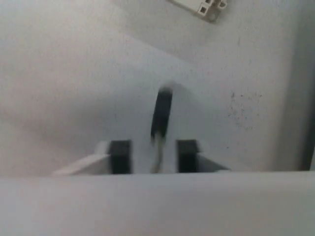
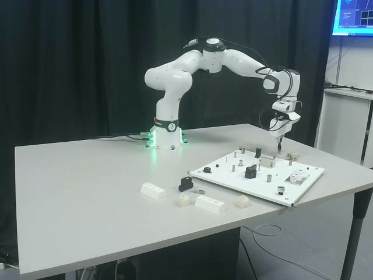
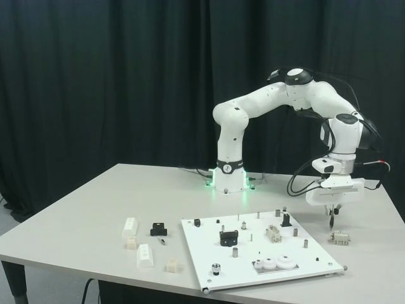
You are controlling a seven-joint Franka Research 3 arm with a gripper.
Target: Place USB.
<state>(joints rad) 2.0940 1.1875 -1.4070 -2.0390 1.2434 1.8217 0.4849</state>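
Wrist view is showing our pincer (image 1: 153, 156) gripping the black USB plug (image 1: 162, 112), which is sticking out between the two black fingertips (image 1: 120, 156) above the grey worktop (image 1: 74, 73). Across the room views, we are holding the plug in the air just past the far edge of the white board (image 3: 209, 253), with a small connector (image 3: 339, 237) lying on the worktop nearby.

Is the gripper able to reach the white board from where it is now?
Probably yes: the gripper, holding a USB, hangs just beyond the white board edge, with nothing between them.
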